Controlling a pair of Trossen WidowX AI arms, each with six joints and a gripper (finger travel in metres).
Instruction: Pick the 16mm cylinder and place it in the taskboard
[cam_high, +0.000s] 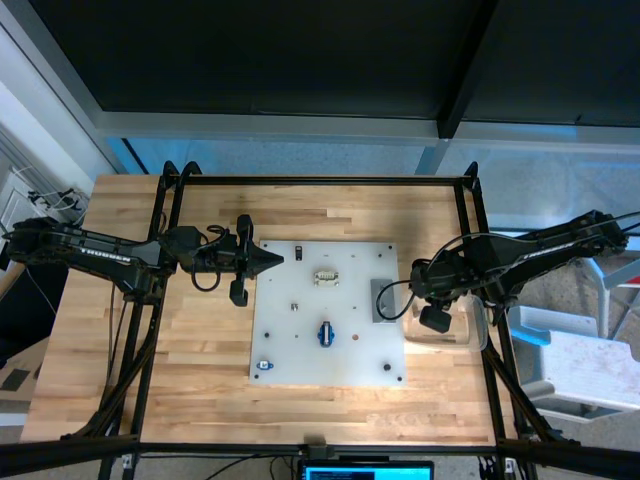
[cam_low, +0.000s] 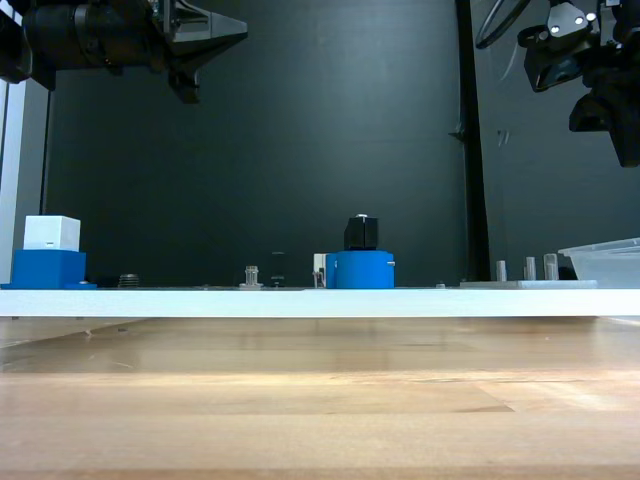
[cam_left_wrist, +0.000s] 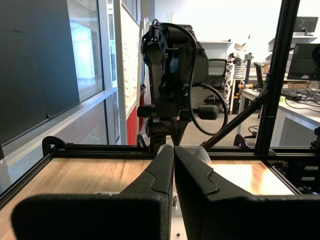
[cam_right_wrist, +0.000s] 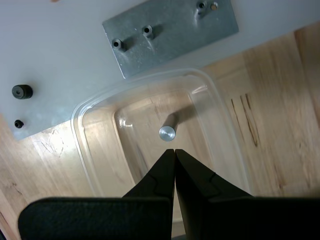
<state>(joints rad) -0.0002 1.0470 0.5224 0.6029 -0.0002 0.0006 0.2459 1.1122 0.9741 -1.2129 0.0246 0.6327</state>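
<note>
The 16mm cylinder (cam_right_wrist: 167, 132), a small shiny grey peg, sits inside the clear plastic bin (cam_right_wrist: 85, 112), its round end facing the right wrist camera. My right gripper (cam_right_wrist: 174, 150) hangs above the bin, just short of the peg, fingers shut and empty; from above the right gripper (cam_high: 434, 321) is over the bin (cam_high: 470, 340) at the white taskboard's (cam_high: 300, 350) right edge. My left gripper (cam_high: 277, 257) is shut, held high over the board's left edge, and the left gripper (cam_left_wrist: 173, 147) points across at the right arm.
On the taskboard stand a grey metal block (cam_high: 383, 299) with pegs beside the bin, a blue fitting (cam_high: 326, 333) and a small blue part (cam_high: 262, 366). A black frame (cam_high: 320, 181) surrounds the wooden table (cam_high: 110, 330).
</note>
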